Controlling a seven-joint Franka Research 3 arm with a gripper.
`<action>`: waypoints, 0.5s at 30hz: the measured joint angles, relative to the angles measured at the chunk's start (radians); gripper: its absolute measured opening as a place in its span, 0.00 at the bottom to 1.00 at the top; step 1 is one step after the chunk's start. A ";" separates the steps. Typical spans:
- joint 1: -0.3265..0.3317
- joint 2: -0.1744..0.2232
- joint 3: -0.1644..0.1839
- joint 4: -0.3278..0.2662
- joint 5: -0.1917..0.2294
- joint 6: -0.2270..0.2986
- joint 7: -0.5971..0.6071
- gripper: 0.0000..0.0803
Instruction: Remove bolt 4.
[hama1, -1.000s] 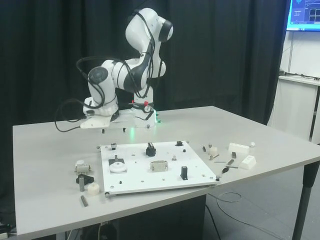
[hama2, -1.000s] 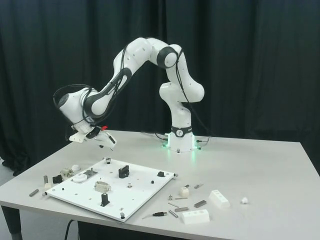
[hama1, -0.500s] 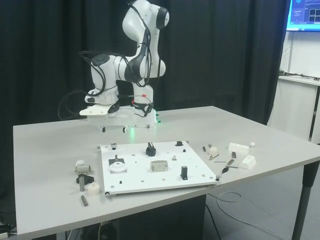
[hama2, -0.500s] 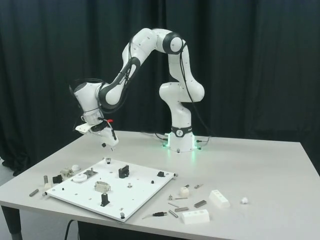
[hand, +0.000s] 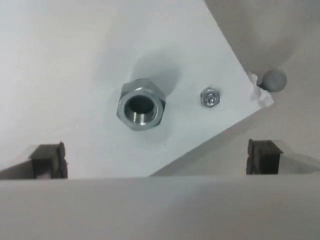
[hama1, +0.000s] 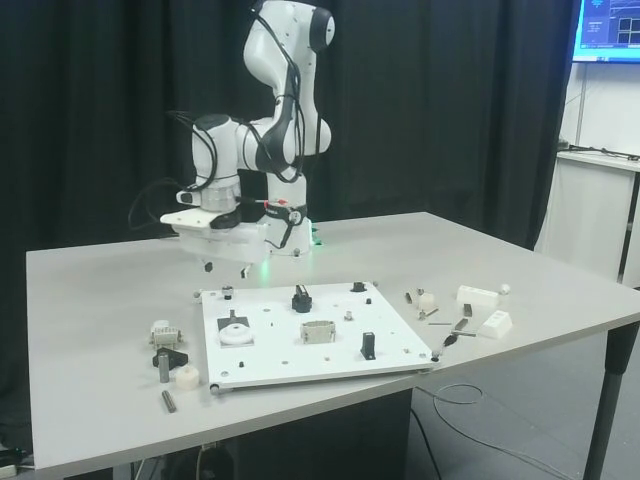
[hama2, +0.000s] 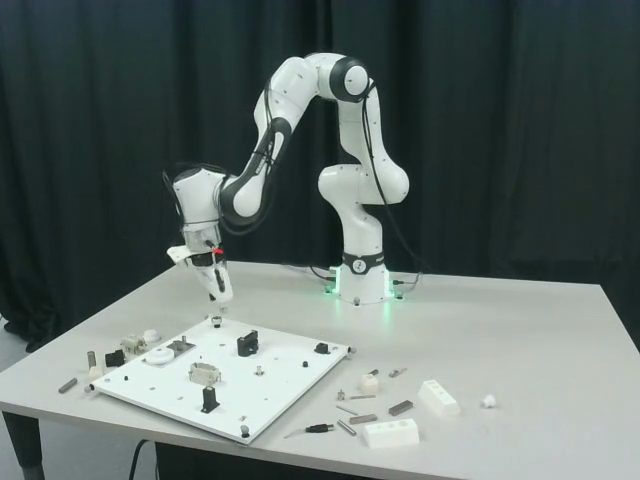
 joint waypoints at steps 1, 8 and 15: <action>0.002 0.000 0.000 -0.007 0.001 0.014 0.031 1.00; 0.018 0.000 0.001 -0.041 0.008 0.084 0.204 1.00; 0.025 0.000 0.002 -0.061 0.015 0.139 0.338 1.00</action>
